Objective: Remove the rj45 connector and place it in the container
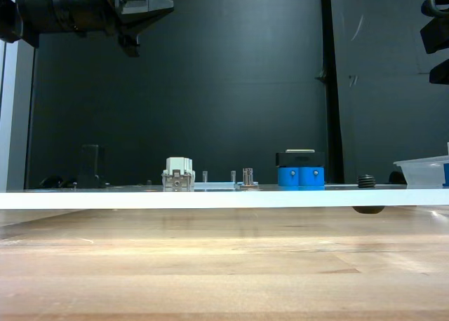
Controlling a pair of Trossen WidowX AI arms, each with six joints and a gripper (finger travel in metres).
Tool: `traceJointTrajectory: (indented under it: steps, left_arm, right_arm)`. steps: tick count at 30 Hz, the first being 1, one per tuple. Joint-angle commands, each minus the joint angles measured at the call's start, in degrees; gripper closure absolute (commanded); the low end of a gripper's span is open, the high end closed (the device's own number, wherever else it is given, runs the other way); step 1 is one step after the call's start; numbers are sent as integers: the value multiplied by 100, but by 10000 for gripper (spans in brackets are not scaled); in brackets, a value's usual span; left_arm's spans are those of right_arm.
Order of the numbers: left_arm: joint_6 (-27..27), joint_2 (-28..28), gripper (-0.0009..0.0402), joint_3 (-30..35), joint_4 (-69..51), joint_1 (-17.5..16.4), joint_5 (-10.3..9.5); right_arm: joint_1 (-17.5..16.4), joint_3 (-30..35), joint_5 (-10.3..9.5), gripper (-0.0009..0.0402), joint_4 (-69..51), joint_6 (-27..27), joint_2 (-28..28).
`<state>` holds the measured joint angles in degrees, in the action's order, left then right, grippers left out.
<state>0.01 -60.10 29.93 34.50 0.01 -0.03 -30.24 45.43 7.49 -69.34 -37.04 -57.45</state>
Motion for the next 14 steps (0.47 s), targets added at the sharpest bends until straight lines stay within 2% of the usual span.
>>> traceJointTrajectory:
  steps: [1,14]
  left_arm:
    - [0,-2,392,2,2,-2,0]
    - [0,-2,392,2,2,0,0]
  right_arm:
    - [0,2,0,224,13,-2,-2]
    - [-2,2,-2,224,66,-2,-2]
